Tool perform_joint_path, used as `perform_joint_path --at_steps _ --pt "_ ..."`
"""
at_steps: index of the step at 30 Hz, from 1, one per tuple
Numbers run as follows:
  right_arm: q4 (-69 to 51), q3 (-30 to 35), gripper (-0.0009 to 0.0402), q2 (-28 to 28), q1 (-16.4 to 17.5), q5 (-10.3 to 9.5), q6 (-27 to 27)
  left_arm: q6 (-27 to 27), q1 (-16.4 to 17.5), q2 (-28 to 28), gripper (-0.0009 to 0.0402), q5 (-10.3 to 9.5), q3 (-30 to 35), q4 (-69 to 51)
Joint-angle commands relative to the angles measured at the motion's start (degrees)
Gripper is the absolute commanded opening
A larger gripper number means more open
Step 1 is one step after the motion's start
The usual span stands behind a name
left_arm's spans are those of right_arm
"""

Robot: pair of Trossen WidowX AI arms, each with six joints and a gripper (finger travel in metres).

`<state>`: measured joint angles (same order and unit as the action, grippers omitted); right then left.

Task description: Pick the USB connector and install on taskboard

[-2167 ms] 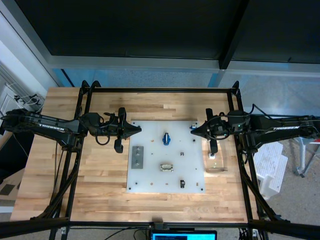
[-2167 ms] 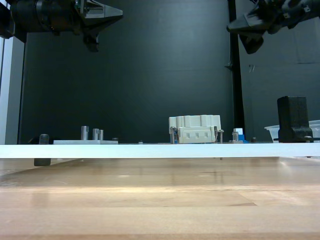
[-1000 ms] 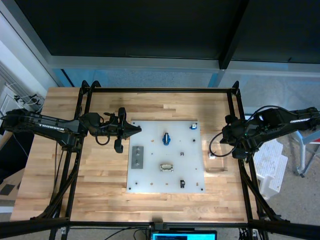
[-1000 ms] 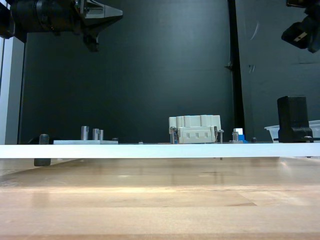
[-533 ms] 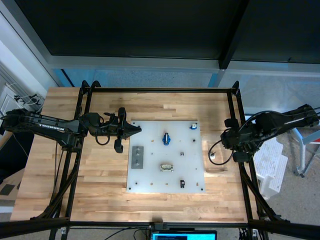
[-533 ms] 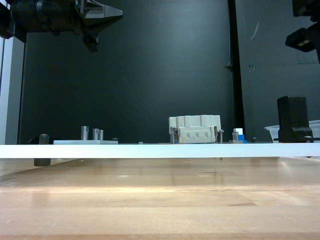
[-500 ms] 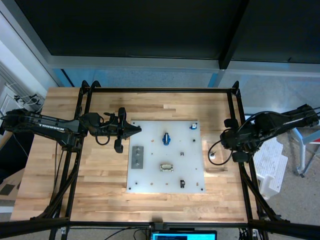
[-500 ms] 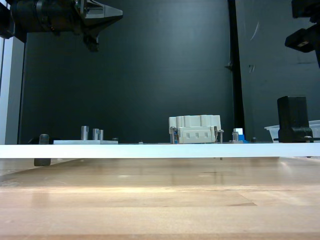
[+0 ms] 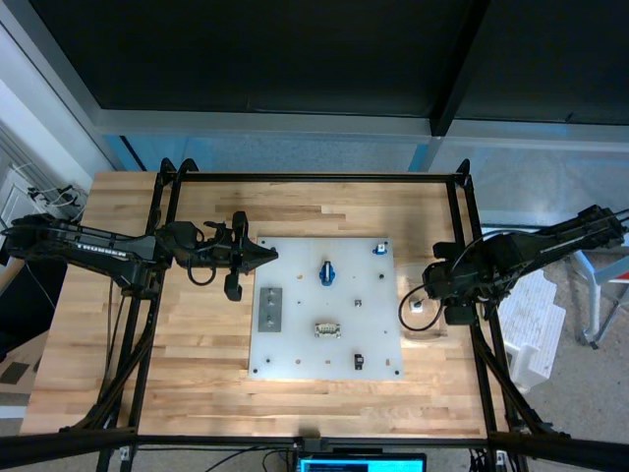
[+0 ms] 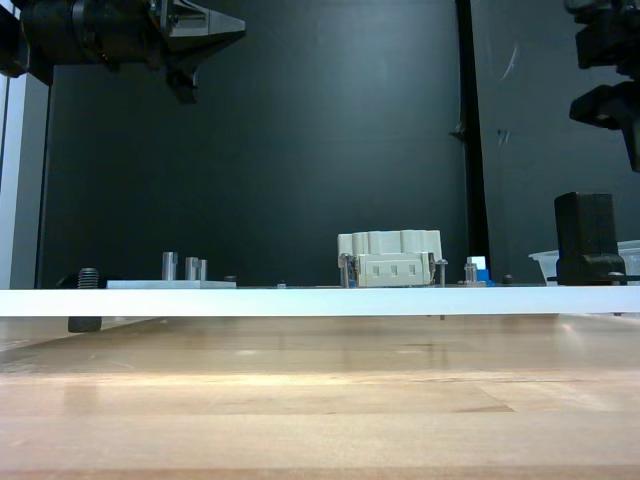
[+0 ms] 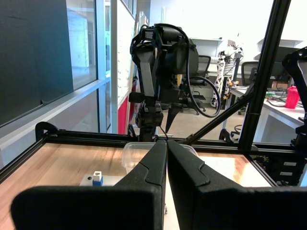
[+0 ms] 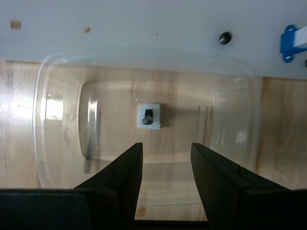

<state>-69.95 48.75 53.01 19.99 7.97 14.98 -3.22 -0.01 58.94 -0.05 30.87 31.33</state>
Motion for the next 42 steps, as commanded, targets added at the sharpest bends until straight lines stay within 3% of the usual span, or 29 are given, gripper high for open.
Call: perform_joint_path --at_steps 1,15,42 --pt "1.99 -1.55 0.015 0.02 0.94 -0.02 1.31 0.0 0.02 0.02 0.0 0.02 0.0 0.02" --pt "8.33 -6.19 0.0174 2.82 1.79 1.36 2.64 0.0 0.0 0.02 0.0 0.02 0.0 0.02" --pt "16.5 -10.82 0.0174 7.13 1.75 1.07 3.28 0.0 0.0 0.04 0.0 0.02 0.0 0.02"
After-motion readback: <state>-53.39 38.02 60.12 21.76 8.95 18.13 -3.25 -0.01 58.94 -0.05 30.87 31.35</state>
